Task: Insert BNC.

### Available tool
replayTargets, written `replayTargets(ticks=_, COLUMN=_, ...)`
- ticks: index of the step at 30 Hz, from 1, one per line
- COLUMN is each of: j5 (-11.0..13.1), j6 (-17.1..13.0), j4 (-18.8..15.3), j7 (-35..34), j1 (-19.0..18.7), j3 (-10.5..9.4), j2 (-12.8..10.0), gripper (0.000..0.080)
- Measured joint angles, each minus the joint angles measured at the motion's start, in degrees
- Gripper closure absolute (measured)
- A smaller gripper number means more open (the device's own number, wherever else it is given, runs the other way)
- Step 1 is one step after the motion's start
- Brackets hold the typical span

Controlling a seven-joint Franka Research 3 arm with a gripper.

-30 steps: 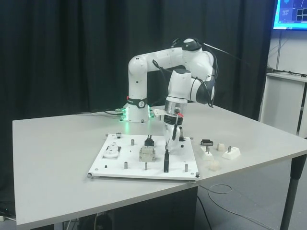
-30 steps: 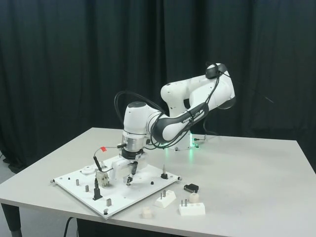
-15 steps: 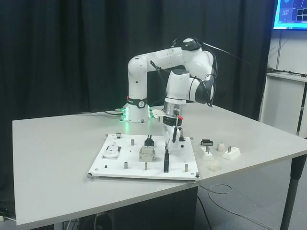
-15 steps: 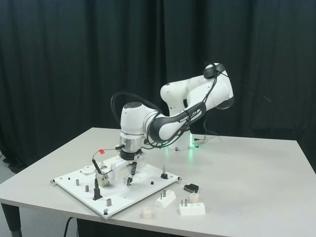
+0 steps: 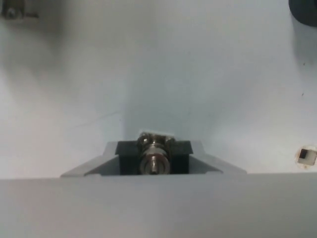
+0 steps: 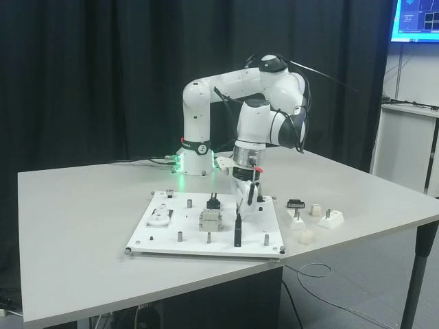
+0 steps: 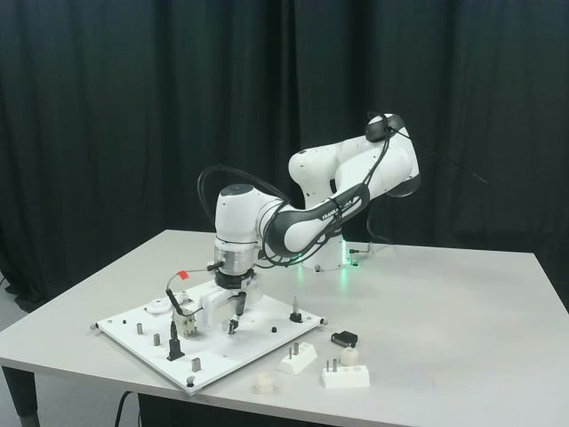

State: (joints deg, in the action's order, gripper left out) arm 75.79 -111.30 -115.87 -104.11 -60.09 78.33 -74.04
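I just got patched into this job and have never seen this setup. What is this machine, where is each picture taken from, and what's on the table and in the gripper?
The machine is a white robot arm bolted to a grey table, with a two-fingered gripper at its end. Two pictures come from cameras in the room, on different sides of the table. The third comes from a camera on the wrist, looking down past the fingertips.

On the table lies a white board carrying small posts and sockets. Beside it sit a few small white blocks and a small black part.

The gripper hangs low over the board. In the wrist view a metal plug sits between the fingers, end toward the board, so it appears to be held. A cable loops nearby.
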Motion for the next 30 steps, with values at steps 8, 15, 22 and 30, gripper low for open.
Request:
replayTargets(ticks=8, j5=0.09, j6=0.02, j4=0.00, j7=1.16, j1=0.02, j3=-0.03, j2=-0.02, gripper=0.0682)
replayTargets(ticks=15, j5=0.13, j6=0.02, j4=0.00, j7=1.41, j1=0.03, j3=-0.03, j2=-0.04, gripper=0.0682)
replayTargets(ticks=22, j5=0.18, j6=0.06, j4=-0.02, j7=0.29, j1=0.06, j3=0.01, j2=-0.04, gripper=0.0682)
replayTargets(ticks=30, j5=0.19, j6=0.22, j4=-0.03, j7=-4.66, j1=0.08, j3=0.07, j2=-0.04, gripper=0.0682)
